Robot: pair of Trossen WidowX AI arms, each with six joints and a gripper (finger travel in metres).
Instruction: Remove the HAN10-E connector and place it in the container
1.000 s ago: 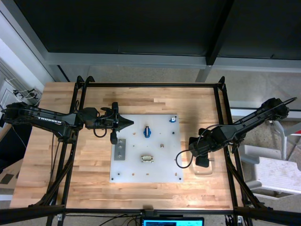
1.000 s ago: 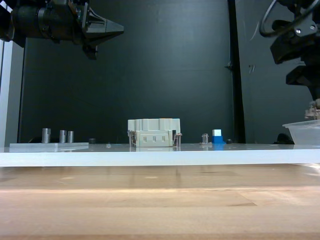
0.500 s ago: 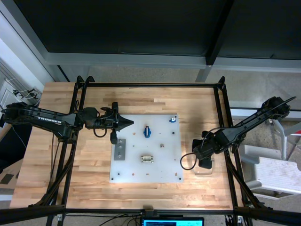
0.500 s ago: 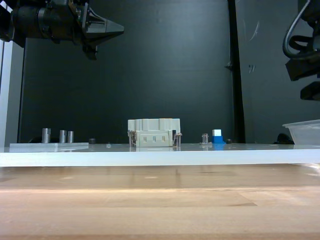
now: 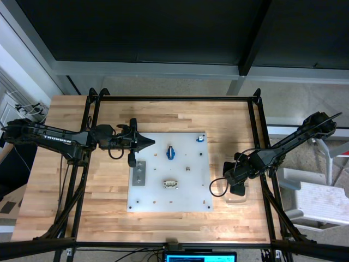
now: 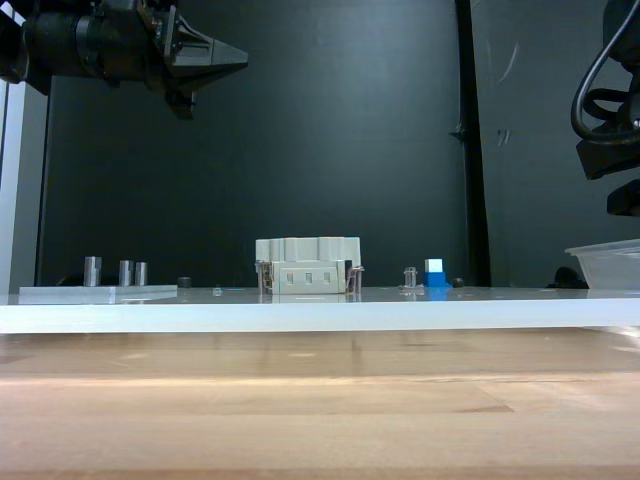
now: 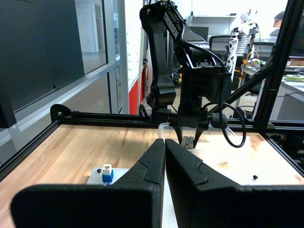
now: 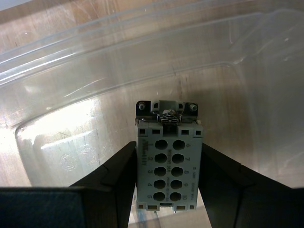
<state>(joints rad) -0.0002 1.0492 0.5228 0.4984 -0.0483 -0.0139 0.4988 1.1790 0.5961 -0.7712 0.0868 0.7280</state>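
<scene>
The HAN10-E connector (image 8: pixel 168 142), a beige-grey block with two rows of dark pin holes, is held between my right gripper's (image 8: pixel 168 164) fingers. It hangs just above the floor of the container (image 8: pixel 95 95), a clear plastic tray. From above, the right gripper (image 5: pixel 236 188) is over the container (image 5: pixel 235 200) at the white board's right side. The left wrist view shows the connector (image 7: pixel 188 141) under the right arm. My left gripper (image 5: pixel 150 143) is shut and empty, hovering high over the board's far left corner.
The white board (image 5: pixel 191 164) carries a beige housing (image 5: pixel 170 185), a blue upright part (image 5: pixel 170 152), a grey metal block with holes (image 5: pixel 140 174) and a small blue-white piece (image 5: pixel 200 138). A black frame (image 5: pixel 174 99) borders the wooden table.
My right gripper carried the connector rightward and toward the near edge, from the container's left end to over its middle. The left arm has not moved.
</scene>
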